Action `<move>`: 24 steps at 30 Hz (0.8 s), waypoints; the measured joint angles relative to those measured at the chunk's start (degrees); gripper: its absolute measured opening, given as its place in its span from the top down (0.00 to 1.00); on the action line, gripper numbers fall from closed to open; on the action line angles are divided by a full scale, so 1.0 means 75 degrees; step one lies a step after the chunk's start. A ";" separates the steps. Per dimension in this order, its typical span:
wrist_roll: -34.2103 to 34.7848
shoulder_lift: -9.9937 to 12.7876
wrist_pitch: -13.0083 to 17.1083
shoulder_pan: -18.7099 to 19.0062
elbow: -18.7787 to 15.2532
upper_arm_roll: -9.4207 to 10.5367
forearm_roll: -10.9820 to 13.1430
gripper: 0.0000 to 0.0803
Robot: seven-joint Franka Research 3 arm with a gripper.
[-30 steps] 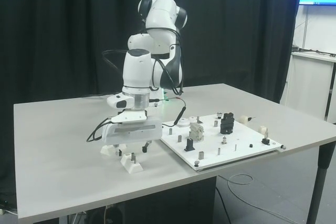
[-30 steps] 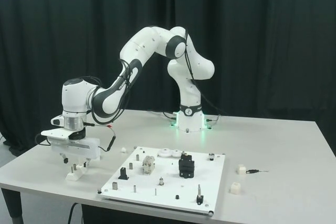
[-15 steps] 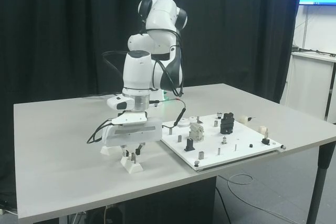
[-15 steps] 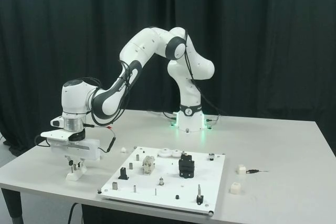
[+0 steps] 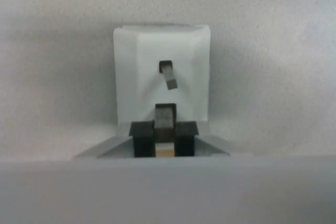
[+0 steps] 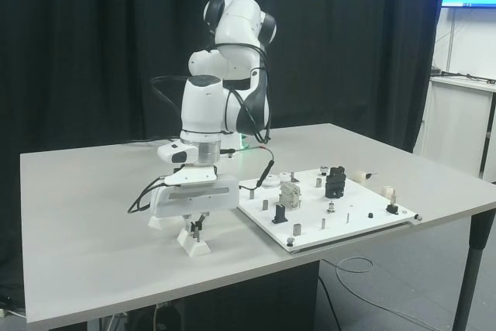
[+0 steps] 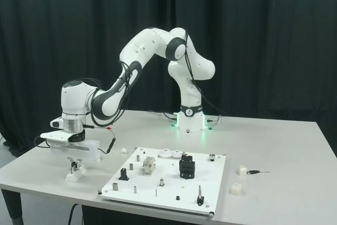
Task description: Pick square peg 2.
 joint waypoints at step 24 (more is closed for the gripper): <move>0.0045 -0.0025 -0.1514 -0.0069 0.1046 -0.0157 0.0005 0.91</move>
